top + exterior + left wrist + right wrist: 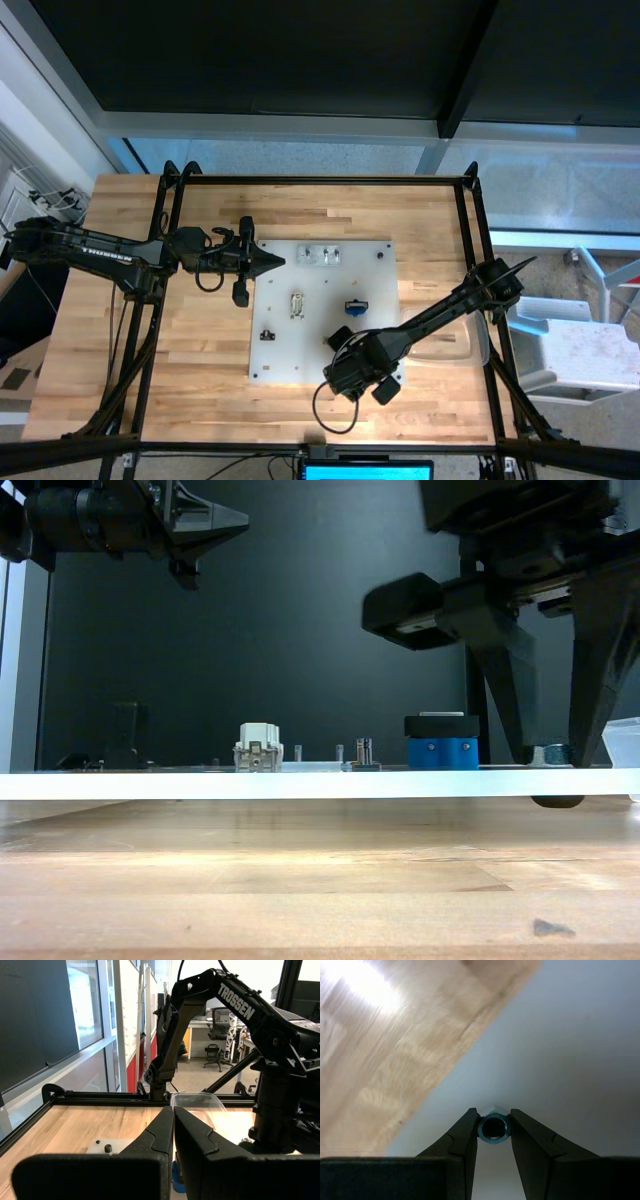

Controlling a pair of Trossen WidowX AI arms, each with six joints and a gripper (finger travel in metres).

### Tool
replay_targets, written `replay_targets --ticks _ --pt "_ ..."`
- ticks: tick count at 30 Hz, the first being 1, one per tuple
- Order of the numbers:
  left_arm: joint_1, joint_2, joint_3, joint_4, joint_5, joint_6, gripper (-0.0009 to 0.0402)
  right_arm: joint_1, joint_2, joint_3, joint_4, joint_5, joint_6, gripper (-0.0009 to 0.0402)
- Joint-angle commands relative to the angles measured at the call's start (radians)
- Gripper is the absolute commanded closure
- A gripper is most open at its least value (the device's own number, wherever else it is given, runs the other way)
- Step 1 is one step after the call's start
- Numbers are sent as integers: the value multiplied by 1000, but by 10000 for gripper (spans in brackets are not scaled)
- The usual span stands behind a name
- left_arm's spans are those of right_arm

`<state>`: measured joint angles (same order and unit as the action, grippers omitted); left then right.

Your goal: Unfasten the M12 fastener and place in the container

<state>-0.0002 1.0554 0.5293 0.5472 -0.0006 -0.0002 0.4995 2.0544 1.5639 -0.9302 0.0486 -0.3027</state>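
- Tub [470,350] and blue block [441,750] flanked right gripper [494,1116], jaws clenched on nut [494,1128]; only wrist view showed its bore.
- Left gripper [277,262] hung above board [300,360], jaws together.

The left arm [100,255] and right arm [440,310] are matte black, boxy links with white "TROSSEN" lettering, and a black cable [335,412] loops by each wrist. The left gripper [278,262], at the white board's [300,350] far left, and the right gripper [494,1127], near right, share tapered, wedge-shaped black fingers.

Bright glare on the blurred wooden table [367,990]; low view dim, silhouettes against black; high view evenly lit
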Motion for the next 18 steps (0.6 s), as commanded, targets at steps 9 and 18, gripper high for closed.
replay_targets --ticks 9,18 --pt "0 0 0 0 0 0 393 0 -2 0 9 4 -512 370" --pt "0 0 0 0 0 0 393 0 -5 0 -3 11 -774 370"
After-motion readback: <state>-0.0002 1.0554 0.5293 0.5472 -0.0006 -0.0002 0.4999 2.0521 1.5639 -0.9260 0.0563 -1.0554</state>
